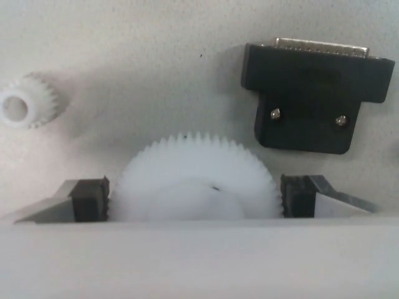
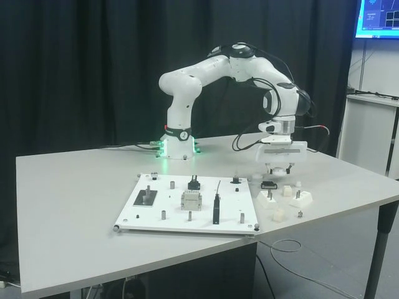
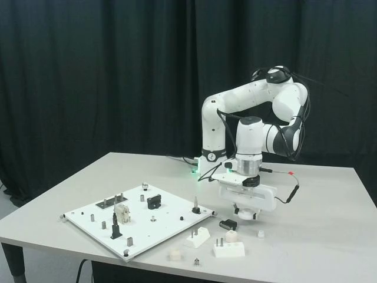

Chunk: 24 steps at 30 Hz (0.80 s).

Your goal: Insert large gear.

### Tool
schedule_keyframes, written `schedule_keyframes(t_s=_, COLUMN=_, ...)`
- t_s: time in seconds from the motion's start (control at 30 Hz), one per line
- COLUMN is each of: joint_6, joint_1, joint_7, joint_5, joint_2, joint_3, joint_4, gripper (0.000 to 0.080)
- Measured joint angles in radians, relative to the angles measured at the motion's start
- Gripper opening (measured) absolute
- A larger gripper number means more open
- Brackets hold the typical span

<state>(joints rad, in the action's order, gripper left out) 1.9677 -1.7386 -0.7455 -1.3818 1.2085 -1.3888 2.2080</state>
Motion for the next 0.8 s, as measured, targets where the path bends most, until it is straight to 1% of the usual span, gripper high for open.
schedule_keyframes(t_s=0.3, joint_6=0.005, joint_1=0.001, joint_7=0.0, joint_5=0.0, joint_2=0.0, joint_3=-0.001, joint_4=0.0, gripper=0.0598)
schedule_keyframes(t_s=0.47, joint_6=0.019, joint_1=0.005, joint_7=-0.002, joint_5=0.0, joint_2=0.0, joint_3=-0.001, joint_4=0.0, gripper=0.0598)
schedule_keyframes(t_s=0.63, joint_6=0.052, joint_1=0.013, joint_7=-0.002, joint_5=0.005, joint_2=0.001, joint_3=-0.003, joint_4=0.0, gripper=0.0598)
schedule_keyframes(t_s=0.8, joint_6=0.1, joint_1=0.03, joint_7=-0.002, joint_5=0.034, joint_2=0.001, joint_3=-0.008, joint_4=-0.004, gripper=0.0598)
